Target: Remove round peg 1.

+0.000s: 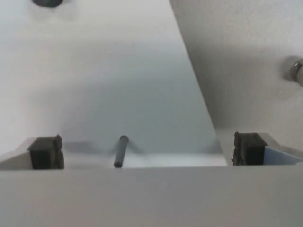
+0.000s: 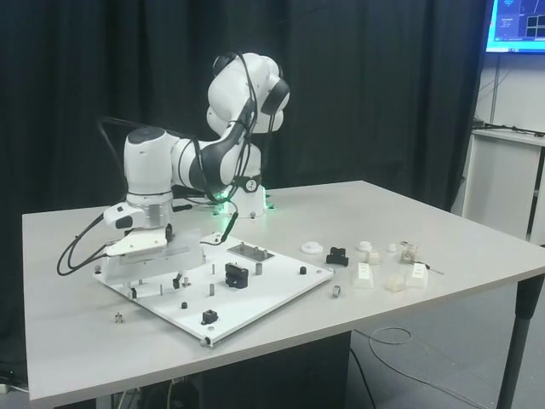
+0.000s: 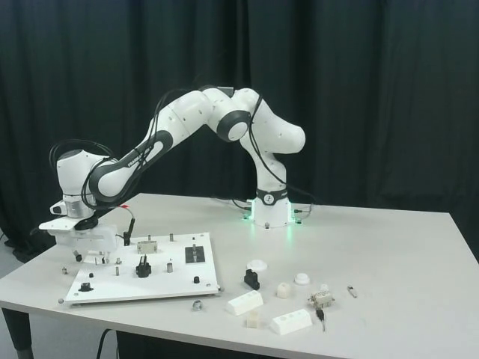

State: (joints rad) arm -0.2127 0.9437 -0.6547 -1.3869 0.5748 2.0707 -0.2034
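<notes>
In the wrist view a thin black round peg (image 1: 120, 151) stands upright on the white board (image 1: 104, 80). My gripper (image 1: 147, 151) is open, and its black fingertips (image 1: 46, 152) are spread wide just above the board. The peg is between them, nearer one finger and touching neither. In the room views the gripper (image 2: 156, 285) (image 3: 88, 256) hangs low over the corner of the board (image 2: 272, 298) (image 3: 172, 288) farthest from the loose parts. The hand hides the peg there.
Black fixtures (image 2: 236, 274) (image 3: 142, 268), a metal block (image 2: 252, 251) and short pegs stand on the board. A metal stud (image 1: 296, 71) sits on the grey table beside the board's edge. Loose white parts (image 2: 375, 271) (image 3: 277, 307) lie beyond the board's other end.
</notes>
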